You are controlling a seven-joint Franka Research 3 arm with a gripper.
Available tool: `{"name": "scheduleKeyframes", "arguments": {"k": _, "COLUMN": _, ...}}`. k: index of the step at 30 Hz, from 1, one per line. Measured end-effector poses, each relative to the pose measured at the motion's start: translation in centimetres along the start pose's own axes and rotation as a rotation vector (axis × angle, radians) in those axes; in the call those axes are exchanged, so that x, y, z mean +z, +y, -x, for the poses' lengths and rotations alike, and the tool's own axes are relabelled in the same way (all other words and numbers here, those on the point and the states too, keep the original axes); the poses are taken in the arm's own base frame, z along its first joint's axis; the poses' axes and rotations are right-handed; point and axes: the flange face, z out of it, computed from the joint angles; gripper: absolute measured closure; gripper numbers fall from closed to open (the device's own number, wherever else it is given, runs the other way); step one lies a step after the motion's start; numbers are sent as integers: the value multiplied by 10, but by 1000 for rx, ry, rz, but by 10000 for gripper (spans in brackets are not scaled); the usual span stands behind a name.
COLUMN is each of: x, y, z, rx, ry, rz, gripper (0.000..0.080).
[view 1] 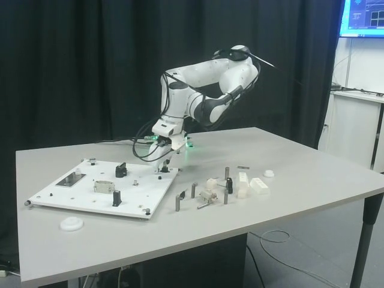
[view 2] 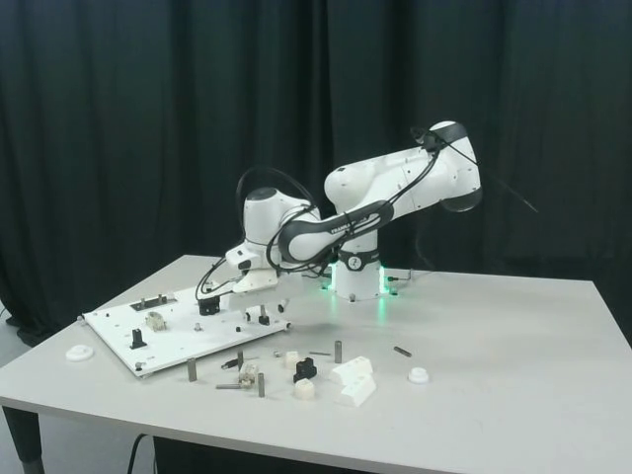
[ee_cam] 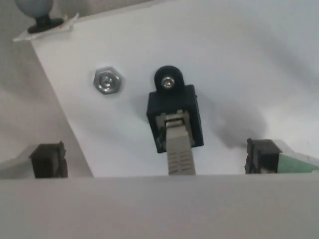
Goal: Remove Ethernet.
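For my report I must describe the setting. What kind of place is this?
Probably a robotics lab: a white robot arm bolted on a grey table, a white practice board with fittings, and black curtains behind.

A flat board [view 1: 90, 195] lies on the worktop [view 1: 300, 180], near its left end as seen from the first room camera. The arm [view 1: 210, 84] stands behind the board and bends down over the board's far right corner, where its hand [view 1: 164, 157] hangs just above a socket block [ee_cam: 174, 117]. A plug [ee_cam: 179, 149] sits in that block. Beside the block on the board is a nut [ee_cam: 108, 80]. To the right of the board, small blocks [view 1: 252, 183] and pegs [view 1: 193, 191] lie loose on the worktop. In front of the board's left corner rests a round disc [view 1: 71, 224].
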Motion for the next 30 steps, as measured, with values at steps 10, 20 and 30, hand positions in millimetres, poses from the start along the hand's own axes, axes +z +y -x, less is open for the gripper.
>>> {"name": "scheduleKeyframes", "arguments": {"k": 10, "x": -6, "y": 2, "z": 1, "rx": -11, "ry": 15, "rz": -36, "gripper": 3}}
{"name": "scheduleKeyframes", "arguments": {"k": 20, "x": -19, "y": 6, "z": 3, "rx": -84, "ry": 47, "rz": -60, "gripper": 3}}
{"name": "scheduleKeyframes", "arguments": {"k": 30, "x": -24, "y": 8, "z": 4, "rx": -121, "ry": 58, "rz": -69, "gripper": 3}}
